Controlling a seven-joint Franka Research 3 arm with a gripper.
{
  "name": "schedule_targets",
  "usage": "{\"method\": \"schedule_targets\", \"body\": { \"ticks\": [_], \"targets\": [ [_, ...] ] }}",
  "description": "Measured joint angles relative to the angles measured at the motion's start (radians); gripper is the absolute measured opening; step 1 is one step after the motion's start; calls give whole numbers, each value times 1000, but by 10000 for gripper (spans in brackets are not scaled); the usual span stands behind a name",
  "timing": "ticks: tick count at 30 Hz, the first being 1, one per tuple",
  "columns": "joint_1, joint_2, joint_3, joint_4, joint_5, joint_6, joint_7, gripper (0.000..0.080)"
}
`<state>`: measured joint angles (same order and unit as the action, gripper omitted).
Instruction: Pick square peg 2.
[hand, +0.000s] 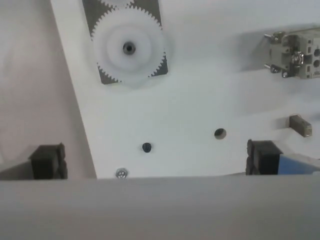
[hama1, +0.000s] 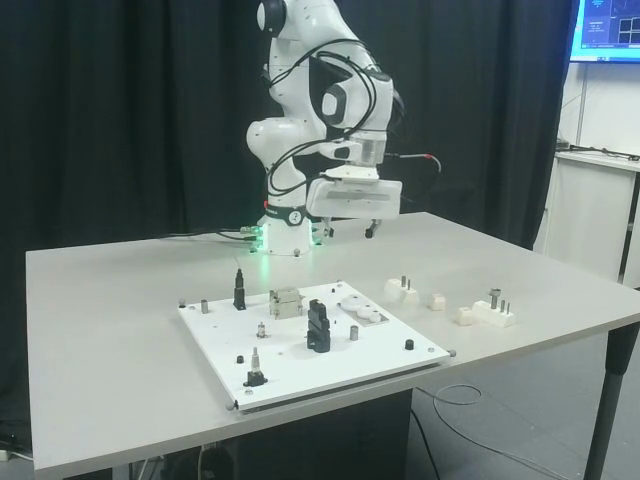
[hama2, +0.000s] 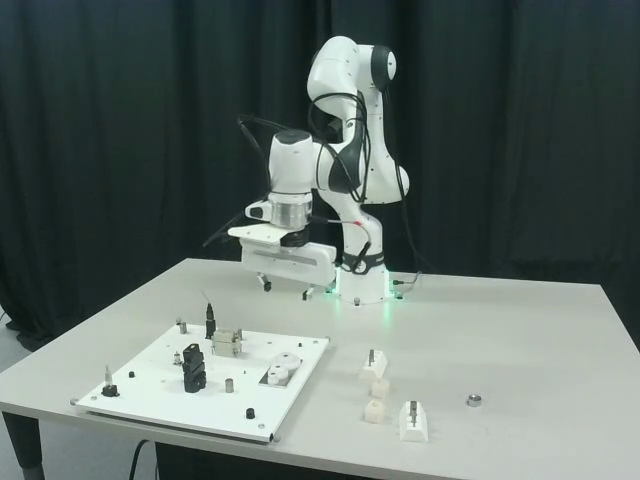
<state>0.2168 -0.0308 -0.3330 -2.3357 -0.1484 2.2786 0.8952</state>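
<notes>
With the black two-finger gripper (hand: 155, 160) open wide, high over the flat white board (hand: 200, 100): line up over the small grey square peg (hand: 300, 125), drop straight, squeeze gently.

The arm (hama1: 320, 90) wears smooth, glossy white plastic shells, and behind it hangs a black cloth curtain (hama2: 120, 150) in soft matt folds. The bench (hama1: 110, 300) has a flat, matt grey top, and on it the white board (hama1: 310, 345) looks smooth with a slight sheen. In the wrist view the white gear (hand: 131, 48) looks like smooth plastic with crisp teeth, seated on a dull grey metal plate (hand: 152, 12), near a shiny metal screw (hand: 120, 173).
</notes>
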Motion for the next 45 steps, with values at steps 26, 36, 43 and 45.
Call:
{"method": "schedule_targets", "body": {
  "ticks": [26,36,43,45],
  "targets": [
    [-13,-4,-7,11,-57,-6,-35,800],
    [-38,-2,-10,9,-63,-7,-27,800],
    [-46,1,-13,9,-63,-6,-26,800],
    [-47,1,-13,9,-63,-5,-26,800]
  ]
}}
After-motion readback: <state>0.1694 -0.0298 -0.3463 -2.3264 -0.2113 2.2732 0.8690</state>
